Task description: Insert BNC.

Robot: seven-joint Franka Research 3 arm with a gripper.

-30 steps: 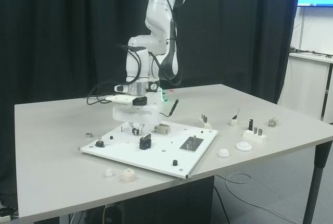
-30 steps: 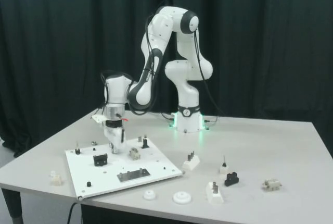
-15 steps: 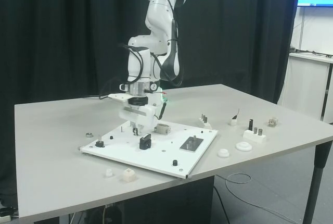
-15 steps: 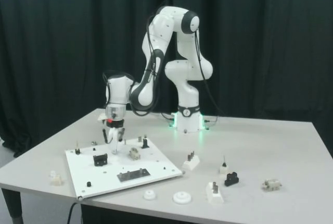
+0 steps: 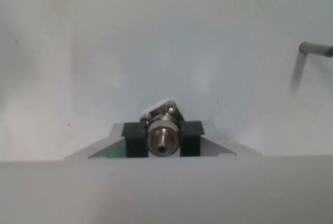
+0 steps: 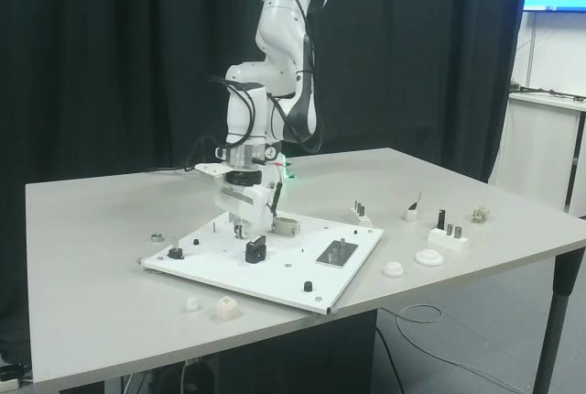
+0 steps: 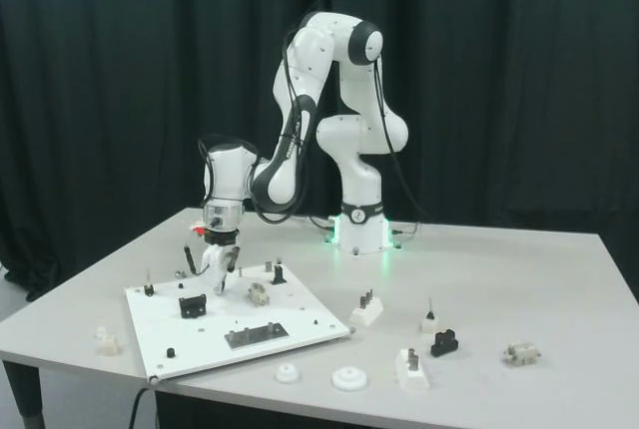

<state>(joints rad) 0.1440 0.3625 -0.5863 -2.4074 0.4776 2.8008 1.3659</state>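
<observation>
From the wrist I see the BNC connector clamped between the gripper's black pads, hanging just above the white board. I judge this the carry-and-align step: the plug is not yet seated. Next I must centre it over its socket on that board, beyond the black block, then press straight down.

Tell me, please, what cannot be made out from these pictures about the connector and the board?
- BNC connector: the wrist view hides its lower part behind the gripper body; too small in both room views.
- Gripper: whether it touches the white board cannot be told.
- Board parts: too small to identify.
</observation>
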